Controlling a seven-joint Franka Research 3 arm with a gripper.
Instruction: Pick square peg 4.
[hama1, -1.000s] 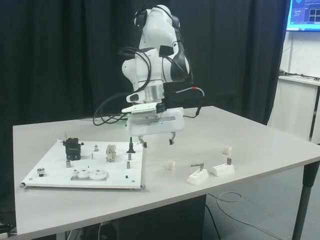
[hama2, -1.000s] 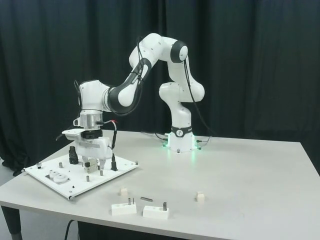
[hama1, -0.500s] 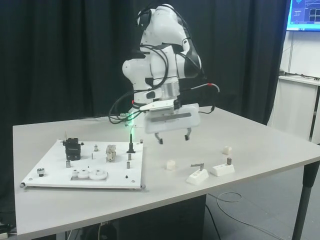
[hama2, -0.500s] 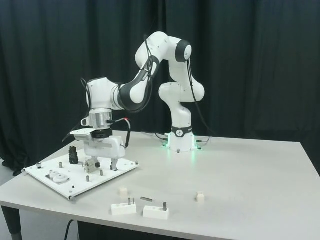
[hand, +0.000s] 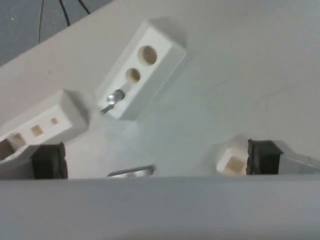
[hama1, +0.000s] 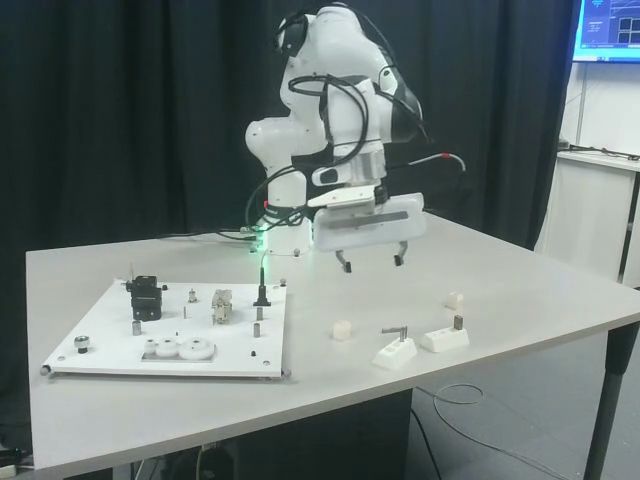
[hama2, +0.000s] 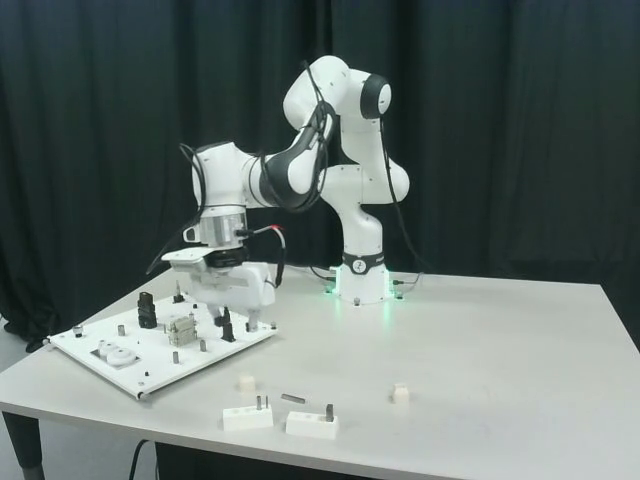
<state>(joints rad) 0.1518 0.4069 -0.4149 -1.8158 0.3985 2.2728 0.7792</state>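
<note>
Light: even, from overhead, your room views bright against black curtains | Shadows: soft under the desk (hama1: 520, 290) | Focus: wrist view looks slightly blurred, nearest edge perhaps out of focus.

Both room views stand back from the bench (hama1: 520, 290), seeing arm (hama2: 300, 170) and white board (hama1: 110, 350) from opposite sides. The wrist view looks down closely at two white blocks (hand: 142, 67).
</note>
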